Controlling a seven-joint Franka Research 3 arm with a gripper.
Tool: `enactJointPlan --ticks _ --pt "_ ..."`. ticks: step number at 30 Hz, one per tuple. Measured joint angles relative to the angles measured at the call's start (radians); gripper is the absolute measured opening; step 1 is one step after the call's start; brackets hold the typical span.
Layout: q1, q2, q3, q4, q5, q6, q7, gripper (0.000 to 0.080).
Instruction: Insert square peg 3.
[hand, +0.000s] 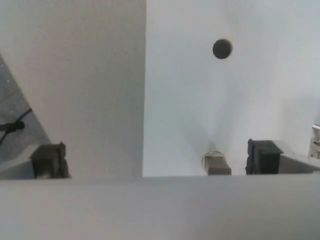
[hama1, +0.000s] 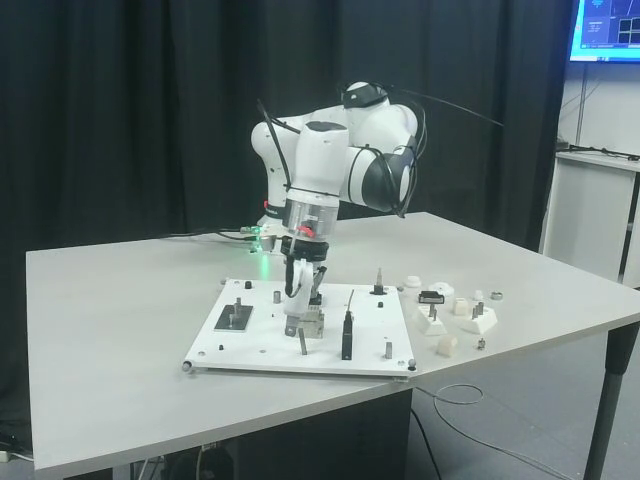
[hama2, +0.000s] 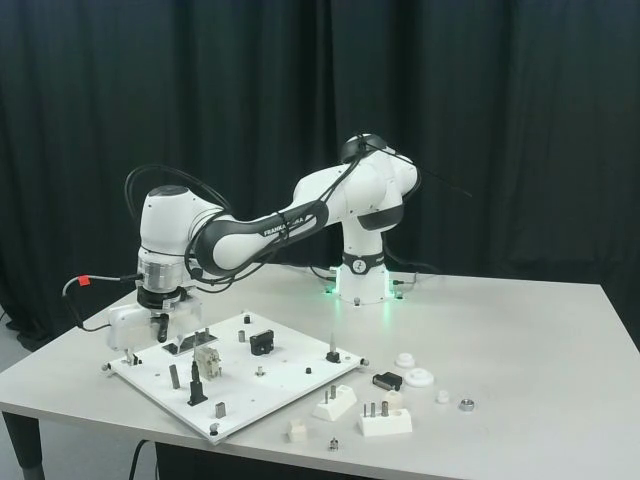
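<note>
**Arm bent low over the white board**

The arm (hama2: 270, 225) reaches out from its base and folds down at the wrist, so the gripper (hama1: 302, 290) points straight down at the white board (hama1: 265, 345) on the grey table (hama1: 100, 330). In the first room view the gripper hangs just above a small grey block (hama1: 313, 323) near the board's middle. Its fingers (hand: 262, 156) stand apart in the wrist view, released, with bare board between them and nothing gripped.

Between the fingers, nearer one of them, a short grey peg (hand: 218, 165) stands on the board; whether this is square peg 3 cannot be told. Farther along the board lies a round black hole (hand: 222, 49).

Around the block stand several small upright pegs and a black post (hama1: 346, 337). Off the board, on the side away from the gripper, loose white parts (hama1: 455, 318) lie scattered on the table.
</note>
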Motion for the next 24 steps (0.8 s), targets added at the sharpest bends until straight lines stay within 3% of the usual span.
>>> enactJointPlan --ticks 24 --pt "-0.002 0.002 0.014 0.007 0.0 0.005 -0.014 0.08"
